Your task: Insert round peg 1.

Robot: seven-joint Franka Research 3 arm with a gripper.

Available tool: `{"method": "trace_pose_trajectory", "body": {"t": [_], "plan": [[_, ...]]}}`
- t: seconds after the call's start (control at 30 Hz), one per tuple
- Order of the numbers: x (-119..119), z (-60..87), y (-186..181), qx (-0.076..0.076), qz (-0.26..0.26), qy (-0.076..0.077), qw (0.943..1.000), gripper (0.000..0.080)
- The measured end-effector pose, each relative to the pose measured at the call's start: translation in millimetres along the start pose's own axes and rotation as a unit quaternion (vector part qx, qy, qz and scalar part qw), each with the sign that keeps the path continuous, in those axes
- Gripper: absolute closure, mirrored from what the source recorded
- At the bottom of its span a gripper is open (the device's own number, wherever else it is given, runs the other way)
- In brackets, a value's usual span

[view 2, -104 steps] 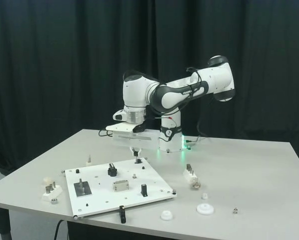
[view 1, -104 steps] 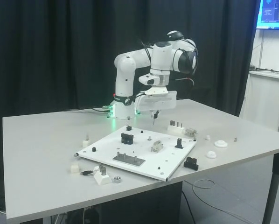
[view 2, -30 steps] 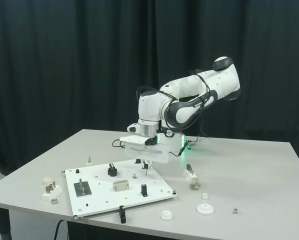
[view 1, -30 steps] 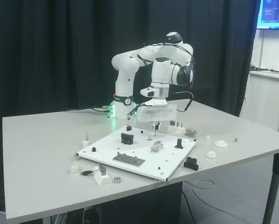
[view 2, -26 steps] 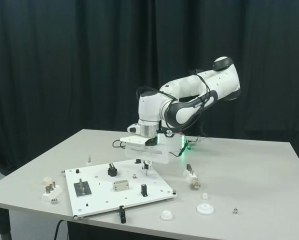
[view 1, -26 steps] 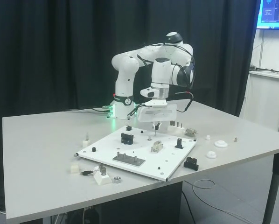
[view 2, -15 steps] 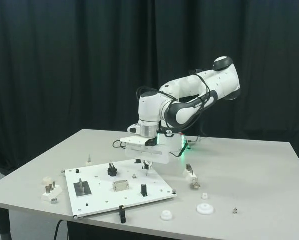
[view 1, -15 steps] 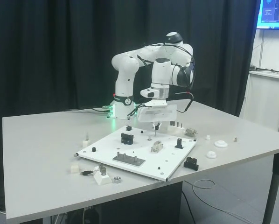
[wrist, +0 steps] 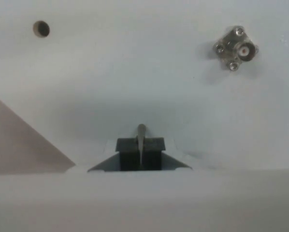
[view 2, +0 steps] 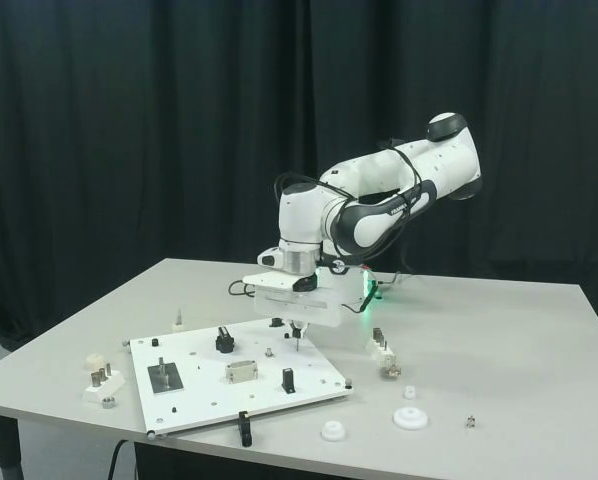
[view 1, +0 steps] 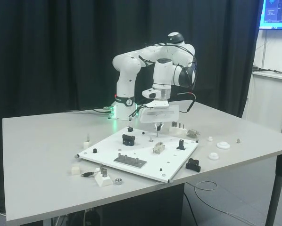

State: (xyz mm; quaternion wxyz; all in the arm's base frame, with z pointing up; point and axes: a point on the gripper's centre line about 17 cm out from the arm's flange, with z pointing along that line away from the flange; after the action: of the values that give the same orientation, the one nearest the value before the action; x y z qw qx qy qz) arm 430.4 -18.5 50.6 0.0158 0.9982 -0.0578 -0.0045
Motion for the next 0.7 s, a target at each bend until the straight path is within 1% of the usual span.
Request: {"method": "trace_pose_trajectory", "body": {"t": [0.7], "plan": [[-2.8,0.2,-0.2,-0.001,0.002,-0.002,1.0000,0.0788]]}}
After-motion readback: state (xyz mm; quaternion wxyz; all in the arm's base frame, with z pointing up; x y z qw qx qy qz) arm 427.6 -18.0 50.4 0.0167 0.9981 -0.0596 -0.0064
